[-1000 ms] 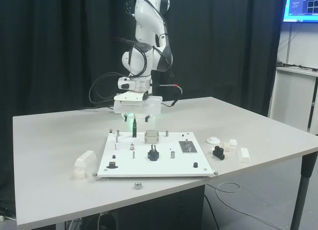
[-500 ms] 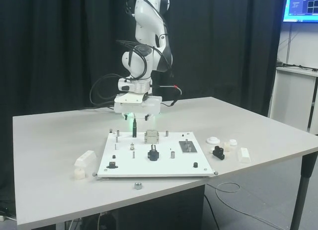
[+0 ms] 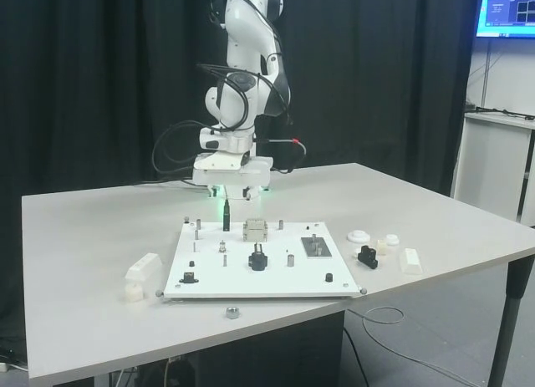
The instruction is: Remove USB.
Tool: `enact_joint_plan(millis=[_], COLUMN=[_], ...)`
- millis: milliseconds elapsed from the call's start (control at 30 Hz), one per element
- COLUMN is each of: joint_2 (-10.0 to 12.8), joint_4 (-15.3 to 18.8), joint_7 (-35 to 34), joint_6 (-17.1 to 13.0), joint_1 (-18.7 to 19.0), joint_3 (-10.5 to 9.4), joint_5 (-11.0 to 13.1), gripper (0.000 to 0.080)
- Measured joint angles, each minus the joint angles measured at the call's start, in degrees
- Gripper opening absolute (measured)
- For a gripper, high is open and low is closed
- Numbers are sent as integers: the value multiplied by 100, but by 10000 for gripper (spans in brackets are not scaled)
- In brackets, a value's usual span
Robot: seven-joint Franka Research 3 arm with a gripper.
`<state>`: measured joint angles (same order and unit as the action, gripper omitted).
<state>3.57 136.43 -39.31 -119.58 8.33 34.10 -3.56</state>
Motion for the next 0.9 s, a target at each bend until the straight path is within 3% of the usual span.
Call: enact_joint_plan(millis=[67,100,300,367,533,567,733,767,900], joint_2=[-13,-18,-20,-20,-20,-20,-20,-21,-21], joint_4=[7,10,20,23,33,36,56,56,56], joint_7=[0,0,0,0,0,0,0,0,0], joint_6=[9,14,22,22,20,19,-2,-3,-3], joint_1=[0,0,0,0,-1,-1,-18,-21,-25], joint_3=[0,0,7,12,38,44,67,70,90], joint_5=[-22,-29,-50,-57,-104,-116,-143,-144,-147], gripper=[800,706,706,360,360,180,180,35,35])
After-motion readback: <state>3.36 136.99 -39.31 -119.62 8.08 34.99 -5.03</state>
